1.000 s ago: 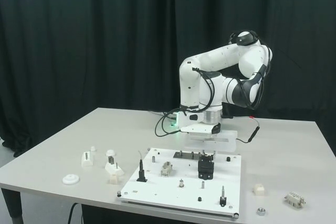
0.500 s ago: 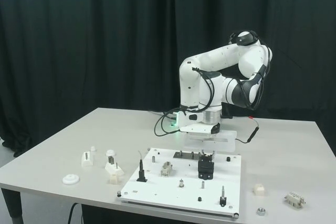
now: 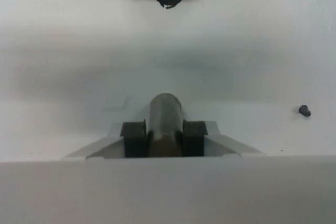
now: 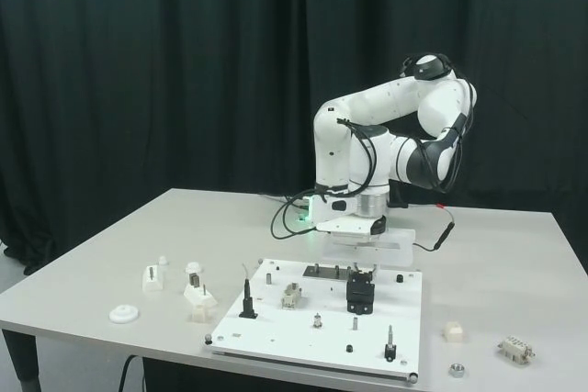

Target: Insert round peg 4.

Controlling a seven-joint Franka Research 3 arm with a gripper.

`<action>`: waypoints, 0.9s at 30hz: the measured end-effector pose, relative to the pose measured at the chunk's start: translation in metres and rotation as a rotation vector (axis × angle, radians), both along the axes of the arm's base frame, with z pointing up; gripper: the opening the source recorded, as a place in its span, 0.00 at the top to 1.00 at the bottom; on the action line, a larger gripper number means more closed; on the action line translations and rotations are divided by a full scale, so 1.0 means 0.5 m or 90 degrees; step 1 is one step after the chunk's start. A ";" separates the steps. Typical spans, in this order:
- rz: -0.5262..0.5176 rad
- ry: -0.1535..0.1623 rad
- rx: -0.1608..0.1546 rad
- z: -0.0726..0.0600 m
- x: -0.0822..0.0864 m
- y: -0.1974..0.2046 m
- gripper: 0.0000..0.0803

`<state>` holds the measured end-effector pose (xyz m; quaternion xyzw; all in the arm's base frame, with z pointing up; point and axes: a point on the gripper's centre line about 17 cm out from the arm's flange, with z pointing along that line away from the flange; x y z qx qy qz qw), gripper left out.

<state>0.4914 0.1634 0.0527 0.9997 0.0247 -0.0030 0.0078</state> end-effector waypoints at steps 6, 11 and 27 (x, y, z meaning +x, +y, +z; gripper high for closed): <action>0.001 -0.003 -0.003 -0.009 0.002 0.000 0.82; 0.001 -0.004 -0.004 -0.009 0.002 -0.001 0.82; -0.007 -0.019 -0.011 0.033 0.023 -0.015 0.18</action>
